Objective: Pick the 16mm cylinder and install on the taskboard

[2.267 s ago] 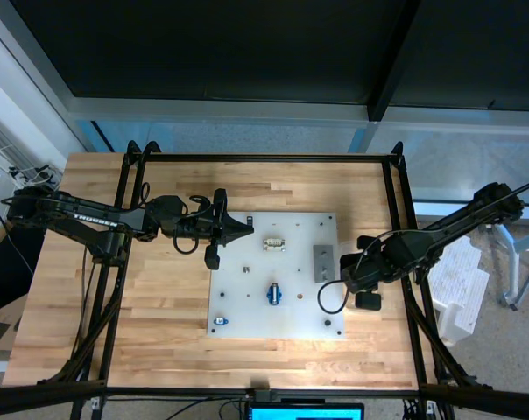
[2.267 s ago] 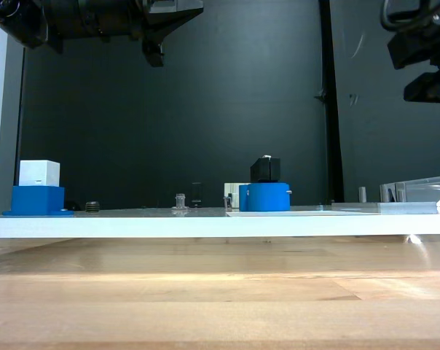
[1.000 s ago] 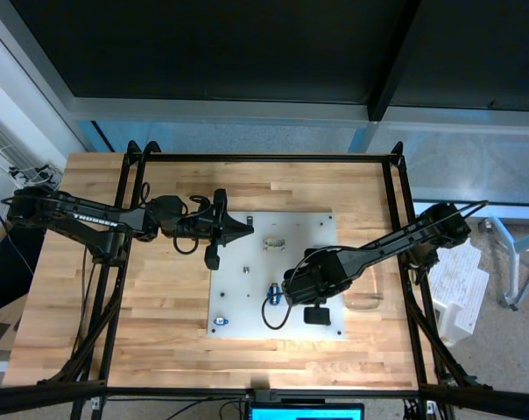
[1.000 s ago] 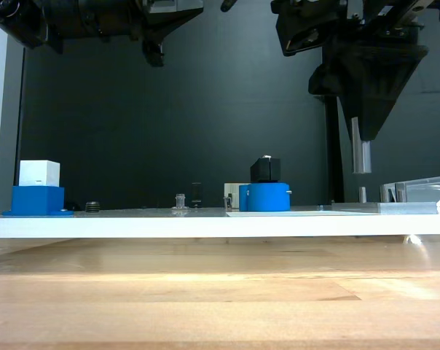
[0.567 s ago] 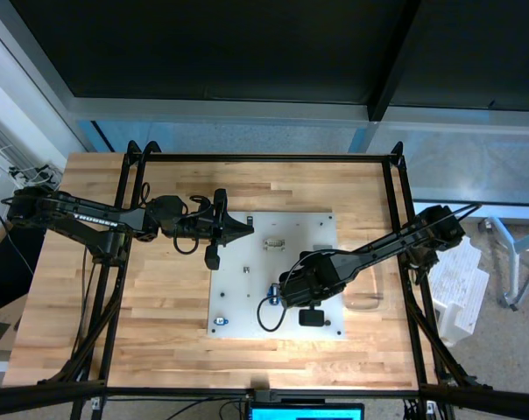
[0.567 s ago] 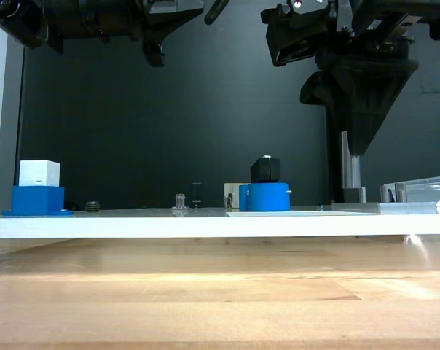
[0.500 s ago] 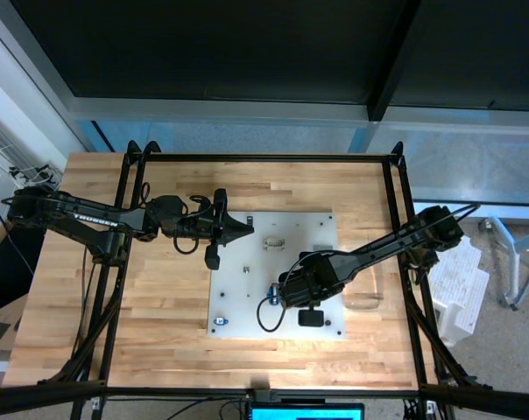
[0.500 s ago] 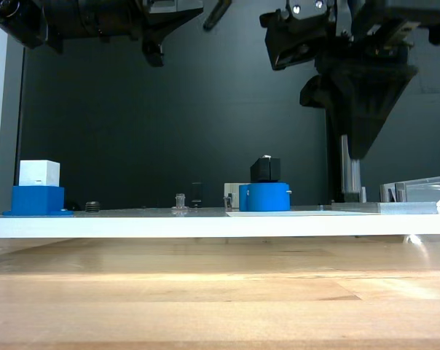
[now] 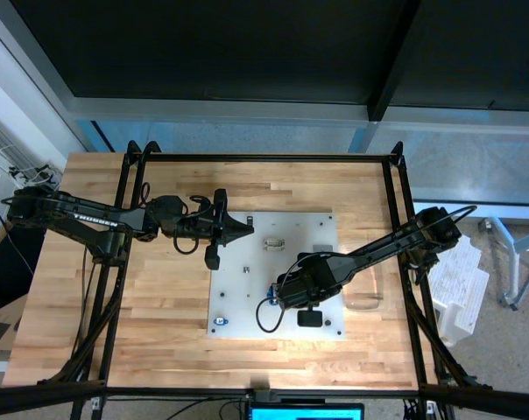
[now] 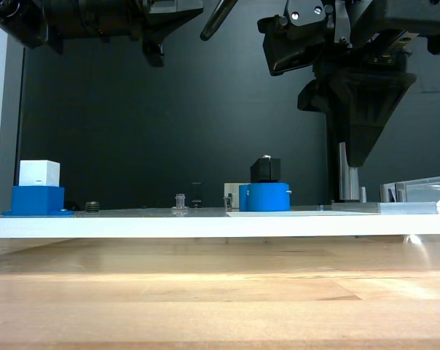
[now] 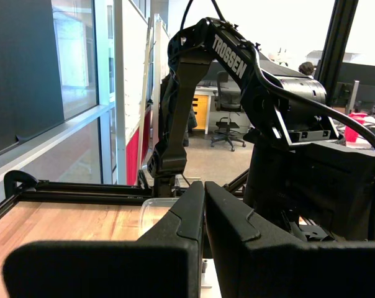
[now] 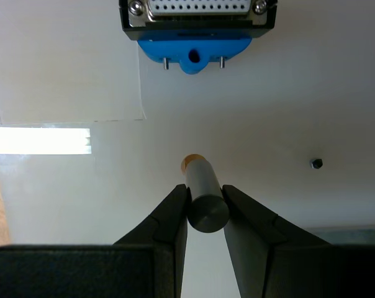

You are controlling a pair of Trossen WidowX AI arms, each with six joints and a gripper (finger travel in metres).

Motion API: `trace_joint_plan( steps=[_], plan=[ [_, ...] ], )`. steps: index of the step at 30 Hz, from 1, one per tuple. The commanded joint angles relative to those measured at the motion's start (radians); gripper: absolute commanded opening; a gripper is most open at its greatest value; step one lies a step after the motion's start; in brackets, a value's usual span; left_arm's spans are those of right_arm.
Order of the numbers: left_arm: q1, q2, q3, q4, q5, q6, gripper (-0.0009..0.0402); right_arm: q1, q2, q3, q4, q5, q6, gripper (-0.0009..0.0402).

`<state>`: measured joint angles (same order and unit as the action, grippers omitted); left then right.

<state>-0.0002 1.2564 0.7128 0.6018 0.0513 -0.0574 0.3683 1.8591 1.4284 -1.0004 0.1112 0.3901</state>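
The 16mm cylinder (image 12: 204, 197) is a grey round metal peg, upright, with my right gripper (image 12: 204, 191) shut on it. Its lower end hangs just over a small brass-ringed hole (image 12: 189, 162) in the white taskboard (image 12: 311, 93), close to the blue fitting (image 12: 197, 53). In the low view the cylinder (image 10: 344, 175) reaches down from the right gripper (image 10: 353, 154) almost to the board. From above, the right gripper (image 9: 292, 293) covers the board (image 9: 247, 302) beside the blue fitting (image 9: 271, 292). My left gripper (image 9: 246, 226) is shut, empty and raised at the board's far left edge; its fingers (image 11: 190, 214) are pressed together.
A clear plastic tray (image 9: 370, 296) lies right of the board. A beige connector (image 9: 272, 242) sits at the board's far middle. A blue base with a white cube (image 10: 38, 191) stands at the near left corner (image 9: 218, 322). The black frame posts edge the table.
The right gripper has swung in from the right over the board and come down with the cylinder, whose tip now hangs close to the surface. The left arm has not moved.
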Motion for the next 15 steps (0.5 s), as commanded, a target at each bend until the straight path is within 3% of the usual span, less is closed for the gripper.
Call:
trace_joint_plan(
  steps=[1, 15],
  plan=[
    [0.0, 0.0, 0.0, 0.0, 0.0, 0.0, 0.0, 0.0, 0.0, -0.008, 0.0, 0.0, 0.002, 0.0012],
    [0.0, 0.0, 0.0, 0.0, 0.0, 0.0, 0.0, 0.003, 0.0, -0.027, 0.027, -0.008, 0.002, 0.0012]
  ],
)
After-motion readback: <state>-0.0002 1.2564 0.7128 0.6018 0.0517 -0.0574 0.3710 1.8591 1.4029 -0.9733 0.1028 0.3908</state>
